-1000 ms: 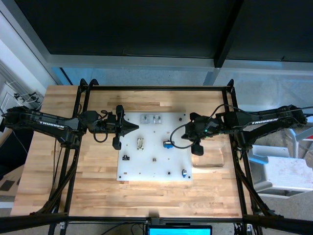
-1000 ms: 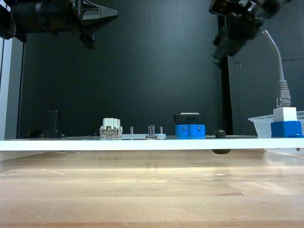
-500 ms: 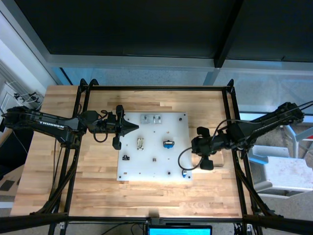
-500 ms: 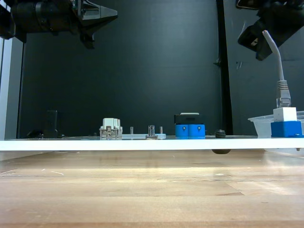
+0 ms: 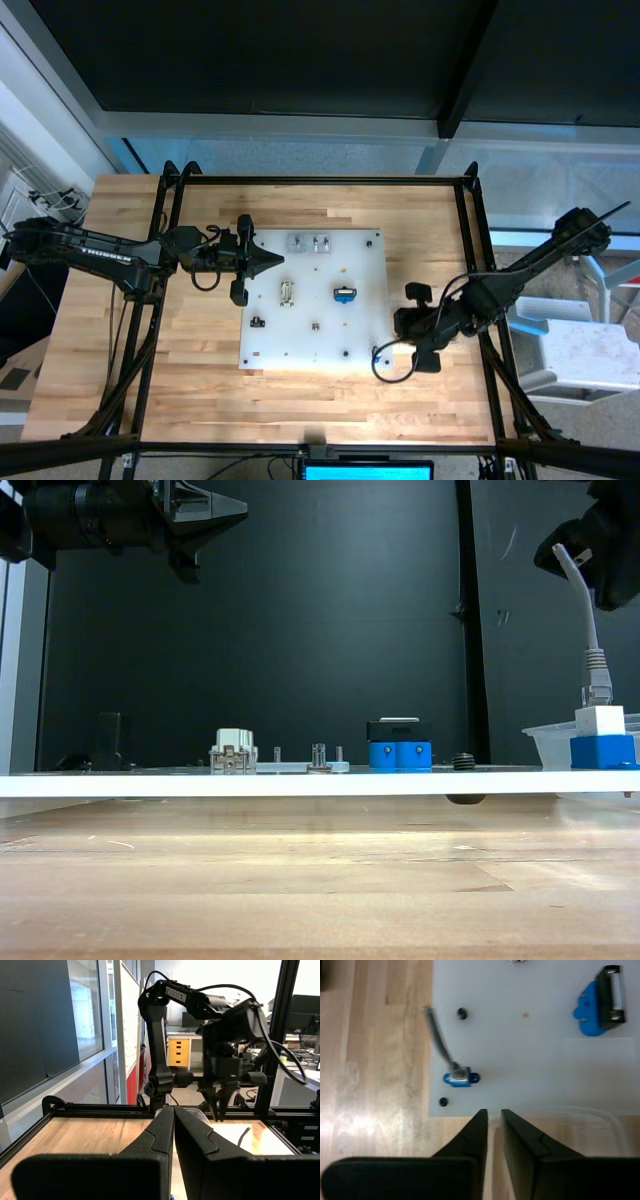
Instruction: Remove the rj45 connector and place it in the container
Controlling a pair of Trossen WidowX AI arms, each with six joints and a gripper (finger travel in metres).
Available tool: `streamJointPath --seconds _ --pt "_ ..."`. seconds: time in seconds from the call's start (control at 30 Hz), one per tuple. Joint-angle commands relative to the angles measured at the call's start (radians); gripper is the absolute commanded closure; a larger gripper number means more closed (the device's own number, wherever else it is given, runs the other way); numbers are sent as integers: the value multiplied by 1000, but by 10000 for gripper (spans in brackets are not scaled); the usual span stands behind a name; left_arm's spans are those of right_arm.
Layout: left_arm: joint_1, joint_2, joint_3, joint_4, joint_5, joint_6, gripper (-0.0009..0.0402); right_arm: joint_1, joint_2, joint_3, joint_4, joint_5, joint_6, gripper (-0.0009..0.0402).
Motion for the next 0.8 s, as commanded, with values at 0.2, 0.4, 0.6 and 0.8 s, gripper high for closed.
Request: streamJointPath --seconds 0.2,0.4,0.6,0.8 --pt "0 0 0 0 0 0 393 20 77 31 51 4 19 240" --pt "0 0 0 0 0 0 393 20 110 31 85 8 19 198" --pt "0 0 0 0 0 0 393 16 150 31 119 21 29 193" --pt "0 0 0 0 0 0 393 9 179 27 143 25 25 192"
